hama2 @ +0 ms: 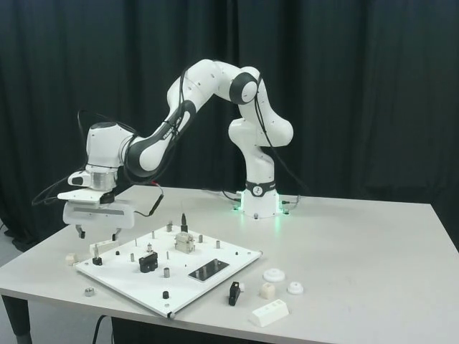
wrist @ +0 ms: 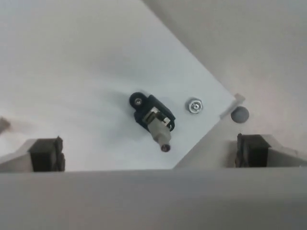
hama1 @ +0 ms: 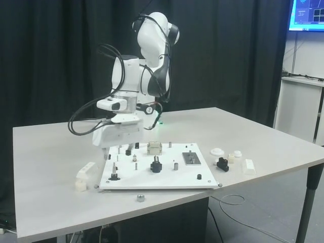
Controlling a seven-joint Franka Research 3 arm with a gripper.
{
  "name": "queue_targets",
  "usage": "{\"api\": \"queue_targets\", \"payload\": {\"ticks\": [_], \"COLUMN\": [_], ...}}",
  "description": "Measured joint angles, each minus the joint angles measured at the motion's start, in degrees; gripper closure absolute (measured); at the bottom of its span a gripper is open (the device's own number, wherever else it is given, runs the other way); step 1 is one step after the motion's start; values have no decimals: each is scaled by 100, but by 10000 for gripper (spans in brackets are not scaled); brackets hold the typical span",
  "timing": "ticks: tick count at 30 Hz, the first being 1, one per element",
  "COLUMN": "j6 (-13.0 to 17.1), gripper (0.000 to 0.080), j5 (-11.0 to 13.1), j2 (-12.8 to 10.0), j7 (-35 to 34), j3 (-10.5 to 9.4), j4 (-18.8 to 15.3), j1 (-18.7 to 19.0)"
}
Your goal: Remove Ethernet.
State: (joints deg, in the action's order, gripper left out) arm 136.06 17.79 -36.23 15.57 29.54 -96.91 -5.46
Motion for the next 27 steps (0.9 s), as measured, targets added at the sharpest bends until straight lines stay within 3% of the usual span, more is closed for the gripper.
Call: {"api": "queue_targets", "payload": {"ticks": [10, 27], "j6": [0, 175], "gripper": [3, 3], "j5": [80, 440], "j2": [0, -81], "j7": [-1497, -3673], "j3": [1, 1], "j4": [105, 150], "j1": [-25, -31]}}
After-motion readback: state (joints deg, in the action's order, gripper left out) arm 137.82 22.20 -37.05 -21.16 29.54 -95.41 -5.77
